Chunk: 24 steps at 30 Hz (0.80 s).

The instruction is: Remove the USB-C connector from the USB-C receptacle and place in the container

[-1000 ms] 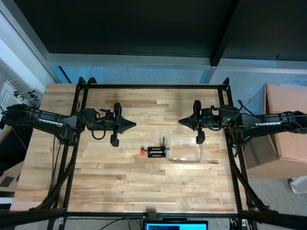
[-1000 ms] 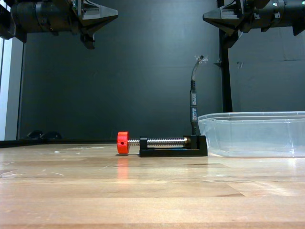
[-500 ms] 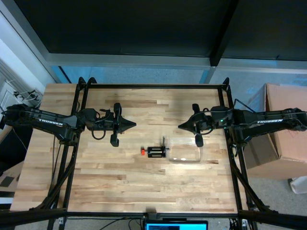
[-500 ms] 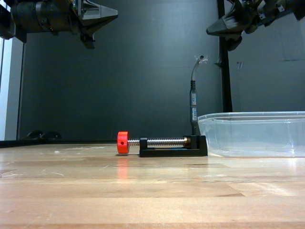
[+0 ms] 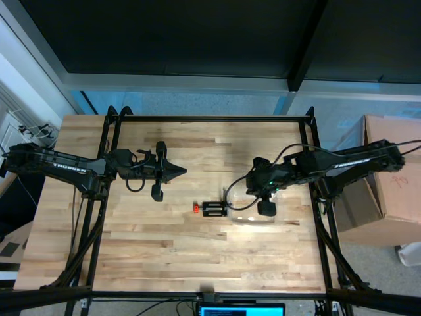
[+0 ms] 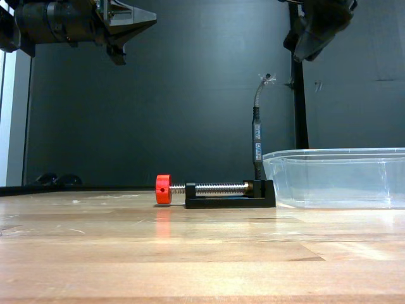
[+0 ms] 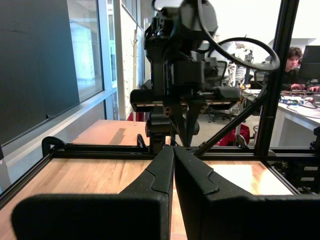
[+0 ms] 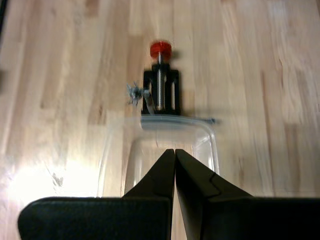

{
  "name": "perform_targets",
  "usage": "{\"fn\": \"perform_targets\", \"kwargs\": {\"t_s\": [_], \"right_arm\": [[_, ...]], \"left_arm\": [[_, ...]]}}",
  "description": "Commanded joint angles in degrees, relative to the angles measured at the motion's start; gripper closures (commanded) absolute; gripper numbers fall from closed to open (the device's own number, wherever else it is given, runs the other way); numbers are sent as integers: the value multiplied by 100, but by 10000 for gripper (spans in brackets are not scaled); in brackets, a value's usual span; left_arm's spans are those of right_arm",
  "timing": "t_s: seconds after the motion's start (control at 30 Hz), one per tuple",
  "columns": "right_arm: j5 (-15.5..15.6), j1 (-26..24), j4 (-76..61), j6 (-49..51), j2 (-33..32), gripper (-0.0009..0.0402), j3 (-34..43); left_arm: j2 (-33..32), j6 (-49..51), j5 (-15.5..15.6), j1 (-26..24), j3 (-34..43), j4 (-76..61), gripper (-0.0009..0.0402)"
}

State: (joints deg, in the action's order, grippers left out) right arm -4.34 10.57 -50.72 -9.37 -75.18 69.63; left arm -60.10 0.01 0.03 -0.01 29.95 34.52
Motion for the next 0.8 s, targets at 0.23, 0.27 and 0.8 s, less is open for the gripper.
{"fn": "perform_targets", "kwargs": {"t_s": [0.23,0.27,0.8], "right_arm": [[-81,111,-1226,-330,-1150,286,1307],[-83,111,-1279,-343,-1224,269,1388],[-214,138,-1266,-365,-1558,178,1515]], "left_arm": [[-2,0,0,2,0,0,393],[0,0,0,2,0,0,393],[0,0,0,2,0,0,393]]}}
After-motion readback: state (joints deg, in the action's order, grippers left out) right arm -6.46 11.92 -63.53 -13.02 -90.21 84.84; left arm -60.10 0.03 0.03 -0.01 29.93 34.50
